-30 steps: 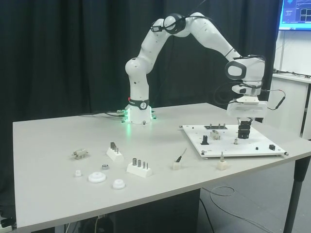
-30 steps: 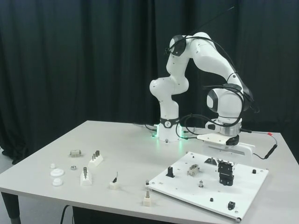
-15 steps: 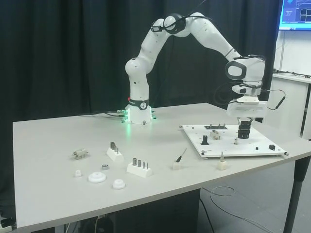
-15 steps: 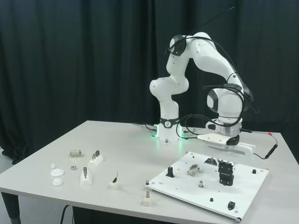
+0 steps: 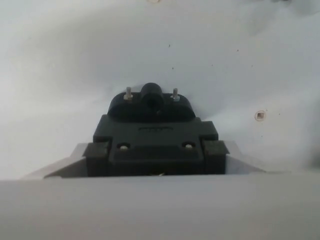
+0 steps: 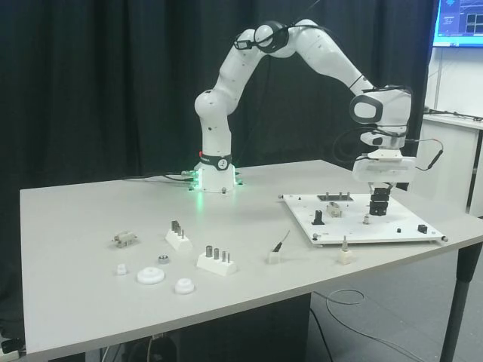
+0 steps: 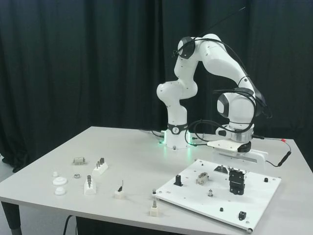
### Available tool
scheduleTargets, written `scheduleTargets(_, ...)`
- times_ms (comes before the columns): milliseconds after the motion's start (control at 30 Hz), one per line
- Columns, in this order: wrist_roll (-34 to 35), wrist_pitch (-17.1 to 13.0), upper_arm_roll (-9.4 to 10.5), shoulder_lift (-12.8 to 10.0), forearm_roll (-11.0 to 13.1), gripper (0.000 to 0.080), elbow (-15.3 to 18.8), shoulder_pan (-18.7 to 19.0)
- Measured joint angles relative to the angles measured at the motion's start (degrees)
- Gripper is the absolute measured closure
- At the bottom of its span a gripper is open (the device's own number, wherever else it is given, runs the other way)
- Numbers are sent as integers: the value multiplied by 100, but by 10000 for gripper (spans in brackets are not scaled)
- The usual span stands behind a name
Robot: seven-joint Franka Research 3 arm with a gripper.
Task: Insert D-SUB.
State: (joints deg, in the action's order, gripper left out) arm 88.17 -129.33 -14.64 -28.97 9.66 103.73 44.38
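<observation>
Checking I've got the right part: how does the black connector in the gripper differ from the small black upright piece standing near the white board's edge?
The black connector is clamped in the gripper; the small black upright piece stands free, untouched. The connector is wider and bulkier; the upright piece is slimmer. Both are black and sit over the white board.

Black D-SUB [image 5: 155, 142] upright on white board [image 7: 254, 203]
</observation>
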Motion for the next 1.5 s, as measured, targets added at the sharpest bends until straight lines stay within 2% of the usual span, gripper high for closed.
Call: scheduleTargets(1500, 24, -58, -15, 2, -52, 416, 22, 90)
